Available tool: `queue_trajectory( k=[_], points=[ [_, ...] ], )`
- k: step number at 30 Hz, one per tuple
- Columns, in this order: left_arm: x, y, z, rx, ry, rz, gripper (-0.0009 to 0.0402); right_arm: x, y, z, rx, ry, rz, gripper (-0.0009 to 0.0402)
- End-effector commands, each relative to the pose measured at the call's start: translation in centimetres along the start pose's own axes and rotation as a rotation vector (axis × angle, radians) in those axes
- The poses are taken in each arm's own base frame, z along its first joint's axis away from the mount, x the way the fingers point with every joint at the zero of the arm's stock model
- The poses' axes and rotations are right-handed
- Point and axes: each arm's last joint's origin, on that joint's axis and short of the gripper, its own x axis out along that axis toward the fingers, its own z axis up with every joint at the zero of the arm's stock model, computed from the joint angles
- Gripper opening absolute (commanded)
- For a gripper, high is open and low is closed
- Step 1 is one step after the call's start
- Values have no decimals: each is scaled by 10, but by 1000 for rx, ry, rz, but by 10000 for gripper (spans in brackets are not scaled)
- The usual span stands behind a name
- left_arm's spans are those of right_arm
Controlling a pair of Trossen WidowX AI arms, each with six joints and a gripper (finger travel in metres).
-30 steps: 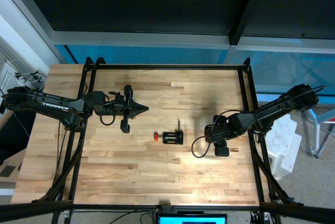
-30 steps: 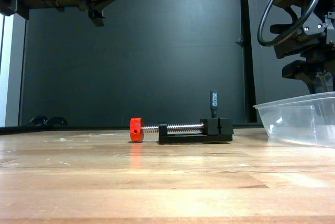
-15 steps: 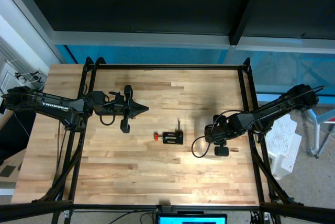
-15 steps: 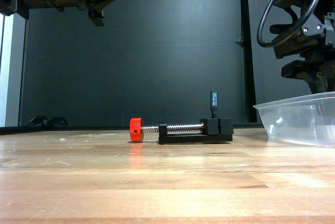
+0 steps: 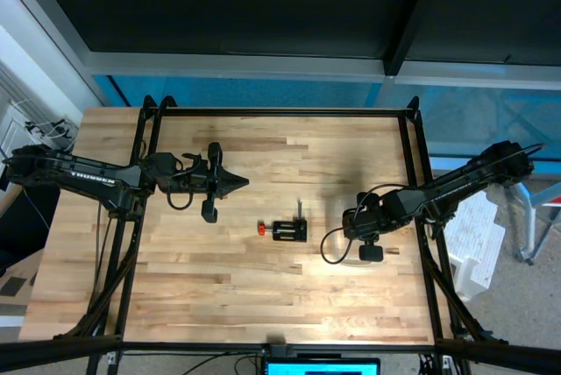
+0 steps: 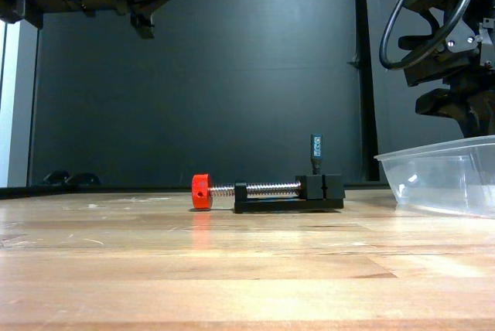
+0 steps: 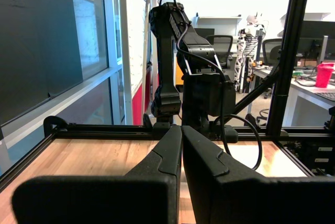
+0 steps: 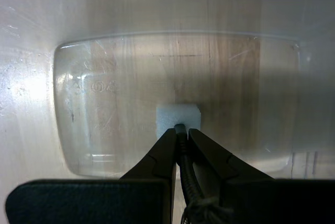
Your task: Pick the usb-c connector and install on the hub
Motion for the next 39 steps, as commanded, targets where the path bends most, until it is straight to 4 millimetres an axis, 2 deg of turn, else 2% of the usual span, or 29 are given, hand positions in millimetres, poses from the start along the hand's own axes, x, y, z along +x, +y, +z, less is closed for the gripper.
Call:
queue_trajectory(
  k=[1, 9, 14, 21, 31, 39],
  points=[
    [0, 0, 0, 0, 0, 0, 0, 0, 0, 0, 0, -1, 1, 1],
    [0, 0, 0, 0, 0, 0, 0, -1, 0, 0, -4, -2, 2, 0],
    [0, 0, 0, 0, 0, 0, 0, -8, 0, 2, -20, 4, -1, 0],
    [0, 0, 0, 0, 0, 0, 0, -28, 0, 6, -47, 14, -5, 0],
    [0, 0, 0, 0, 0, 0, 0, -67, -1, 14, -43, 6, -7, 0],
    [0, 0, 0, 0, 0, 0, 0, -83, -2, 16, -40, -11, 0, 0]
  ],
)
